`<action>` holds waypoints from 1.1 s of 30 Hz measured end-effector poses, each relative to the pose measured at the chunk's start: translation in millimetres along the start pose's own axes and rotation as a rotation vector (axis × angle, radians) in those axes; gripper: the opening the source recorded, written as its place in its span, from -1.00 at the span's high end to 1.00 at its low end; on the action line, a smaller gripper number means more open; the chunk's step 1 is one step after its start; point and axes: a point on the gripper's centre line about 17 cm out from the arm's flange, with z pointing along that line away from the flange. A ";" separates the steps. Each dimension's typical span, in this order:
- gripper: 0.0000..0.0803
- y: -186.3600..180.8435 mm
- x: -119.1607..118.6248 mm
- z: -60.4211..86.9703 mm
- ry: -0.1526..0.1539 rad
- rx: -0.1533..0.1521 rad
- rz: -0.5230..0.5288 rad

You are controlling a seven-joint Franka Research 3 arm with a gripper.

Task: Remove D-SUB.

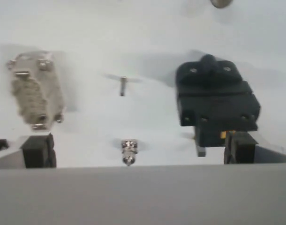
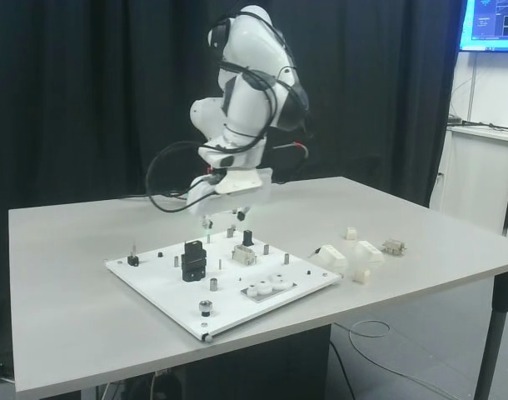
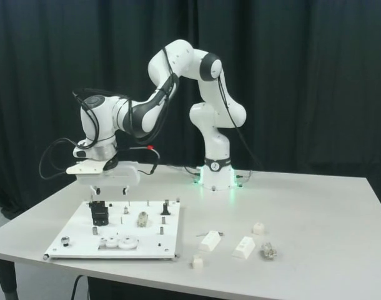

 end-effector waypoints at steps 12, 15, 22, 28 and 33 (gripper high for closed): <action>-0.99 30.8 -15.1 15.6 0.062 0.003 0.018; -0.99 35.4 -16.8 17.4 0.078 0.010 0.022; -0.99 44.2 -18.3 22.0 0.114 0.020 0.016; -0.99 47.6 -17.6 26.2 0.137 0.036 0.014; -0.99 49.2 -16.8 30.2 0.149 0.047 0.004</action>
